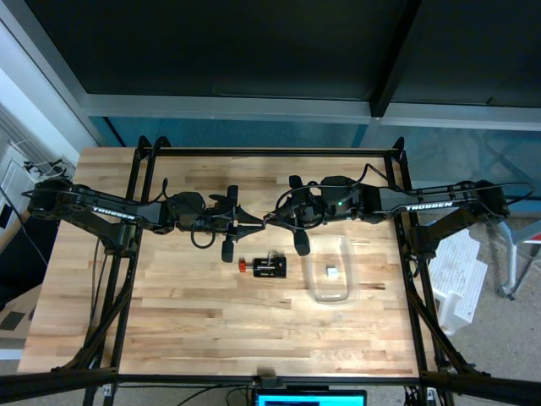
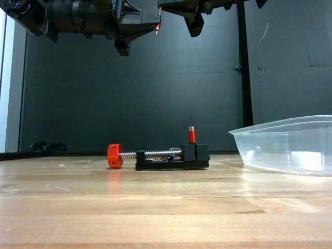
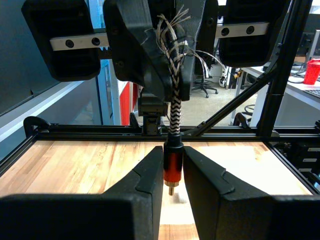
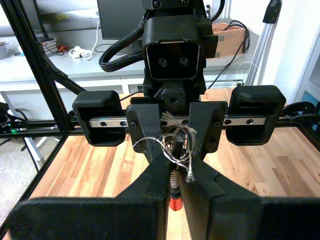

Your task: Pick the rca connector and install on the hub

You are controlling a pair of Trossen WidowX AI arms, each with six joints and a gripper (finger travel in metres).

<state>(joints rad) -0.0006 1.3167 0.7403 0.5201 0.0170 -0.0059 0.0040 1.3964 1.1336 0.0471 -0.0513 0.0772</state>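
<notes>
The rca connector (image 3: 171, 169), a red-banded plug on a short braided cable with frayed wires, hangs in mid-air between both arms. My left gripper (image 3: 172, 172) is shut on the plug's body, its pin pointing down. My right gripper (image 4: 176, 189) faces it and is shut on the braided cable just above the plug (image 4: 174, 202). In the high view the two grippers meet tip to tip, left (image 1: 254, 223) and right (image 1: 273, 218), above the table's middle. The hub (image 1: 271, 269), a small black block with a red knob, lies on the wood just nearer than them; it shows an upright red stub (image 2: 191, 135).
A clear plastic tray (image 1: 347, 254) stands right of the hub with a tiny whitish piece (image 1: 333, 271) in it. A black metal frame (image 1: 270, 153) borders the wooden table. The tray's wall (image 2: 290, 142) rises right of the hub in the low view.
</notes>
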